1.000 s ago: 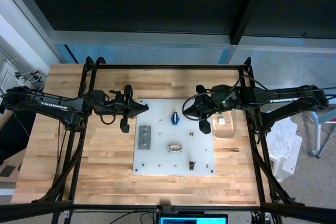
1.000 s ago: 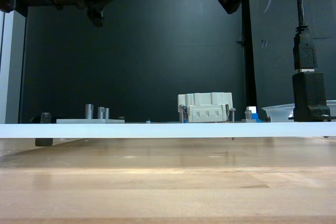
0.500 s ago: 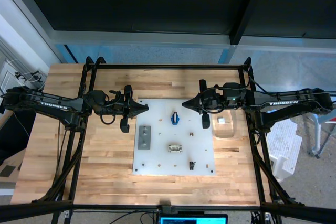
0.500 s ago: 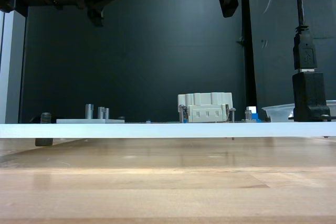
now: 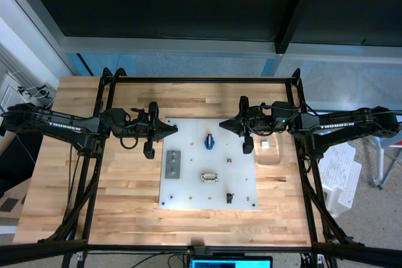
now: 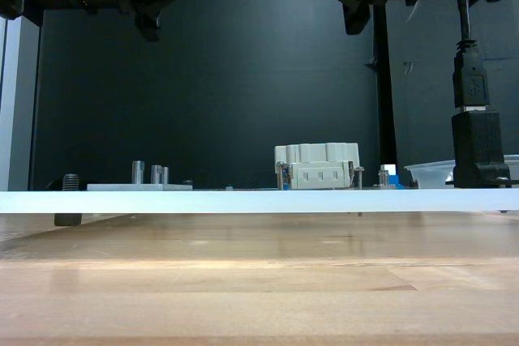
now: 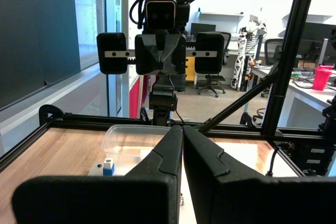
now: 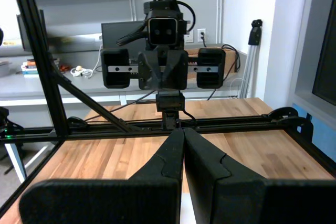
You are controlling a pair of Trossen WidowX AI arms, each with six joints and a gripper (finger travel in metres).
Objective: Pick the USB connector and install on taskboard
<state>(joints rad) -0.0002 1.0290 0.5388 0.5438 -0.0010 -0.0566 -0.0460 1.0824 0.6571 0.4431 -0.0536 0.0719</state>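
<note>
From the high view the white taskboard (image 5: 188, 192) lies in the middle of the wooden bench (image 5: 119, 199), with a grey block (image 5: 172, 164), a blue upright bit (image 5: 209, 141) and a silver multi-pin connector (image 5: 209, 177) on it. The USB connector (image 5: 230, 197) is just a small dark blob near the board's near right corner from up here, really hard to read. The left hand (image 5: 174, 128) hangs over the board's far left corner and the right hand (image 5: 221, 124) over its far edge near the blue bit, tips pointing at each other, well apart, touching nothing. A clear tray (image 5: 271, 155) sits on the bench just off the board's right side. Low view is way clearer: the USB connector stands upright, plugged into a black socket (image 6: 480, 155) on the board, its cable running up out of frame. Both hands are high above it, partly cut off by the edge. Left wrist view: the two fingers are pressed flat together, clenched on nothing, facing the other arm, and they block most of the board. Right wrist view: same deal, fingers clamped together with nothing between them, hiding whatever sits on the board below.
</note>
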